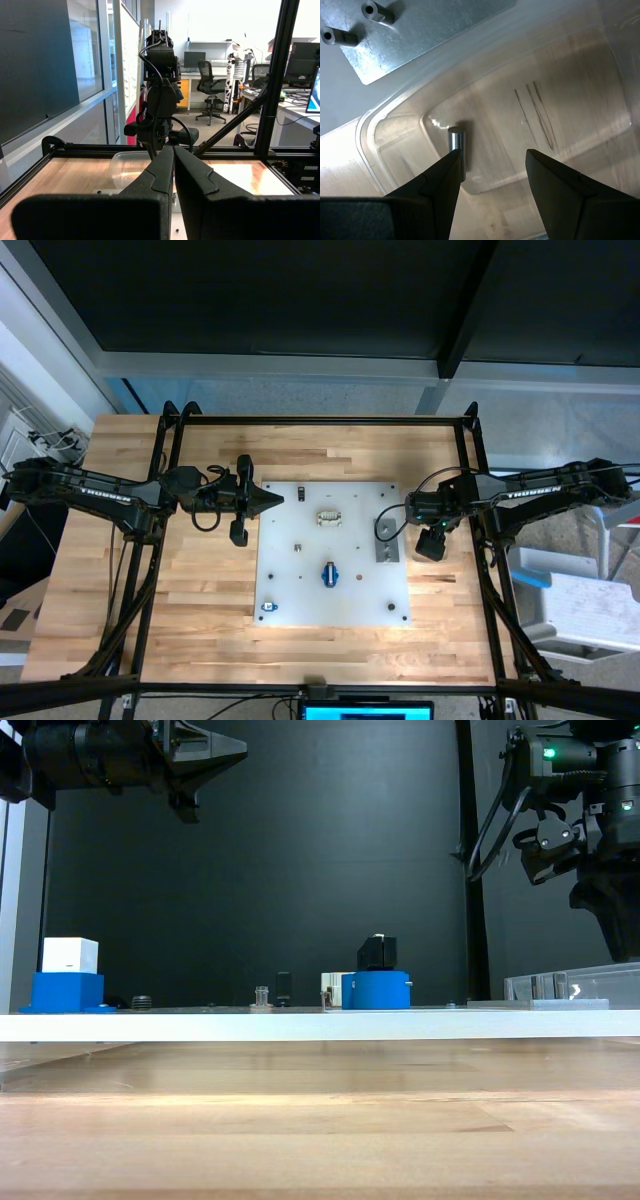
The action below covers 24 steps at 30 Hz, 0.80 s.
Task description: Pick the 16mm cylinder and place it in the container
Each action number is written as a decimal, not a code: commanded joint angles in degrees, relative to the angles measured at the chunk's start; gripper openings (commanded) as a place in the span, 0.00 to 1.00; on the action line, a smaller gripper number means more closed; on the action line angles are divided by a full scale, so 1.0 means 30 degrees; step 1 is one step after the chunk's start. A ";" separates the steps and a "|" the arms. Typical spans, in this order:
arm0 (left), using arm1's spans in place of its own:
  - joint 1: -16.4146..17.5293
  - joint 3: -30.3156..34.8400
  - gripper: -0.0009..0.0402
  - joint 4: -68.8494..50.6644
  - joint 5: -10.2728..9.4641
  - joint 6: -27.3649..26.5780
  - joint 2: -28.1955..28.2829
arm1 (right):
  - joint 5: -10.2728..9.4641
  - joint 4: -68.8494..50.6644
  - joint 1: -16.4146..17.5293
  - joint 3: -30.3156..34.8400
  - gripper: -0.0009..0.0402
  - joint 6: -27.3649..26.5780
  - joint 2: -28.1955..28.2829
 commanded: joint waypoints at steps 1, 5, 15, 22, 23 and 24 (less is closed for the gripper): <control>0.0007 0.0000 0.02 0.0007 0.0007 0.0000 0.0007 | 0.0007 -0.0066 0.0000 0.0007 0.45 0.0015 0.0000; 0.0000 0.0000 0.02 0.0007 0.0007 0.0000 0.0015 | 0.0007 -0.0146 0.0000 0.0007 0.45 0.0015 0.0000; 0.0000 0.0000 0.02 0.0000 0.0007 0.0000 0.0007 | 0.0000 -0.0503 0.0000 0.0007 0.45 0.0015 0.0000; 0.0000 0.0000 0.02 0.0007 0.0007 0.0000 0.0007 | 0.0000 -0.0510 0.0007 0.0007 0.45 0.0015 0.0000; 0.0000 0.0000 0.02 0.0007 0.0007 0.0000 0.0007 | 0.0000 -0.0510 0.0007 0.0007 0.45 0.0007 0.0000; 0.0000 0.0000 0.02 0.0007 0.0007 0.0000 0.0007 | 0.0000 -0.0510 0.0007 0.0007 0.45 0.0015 0.0000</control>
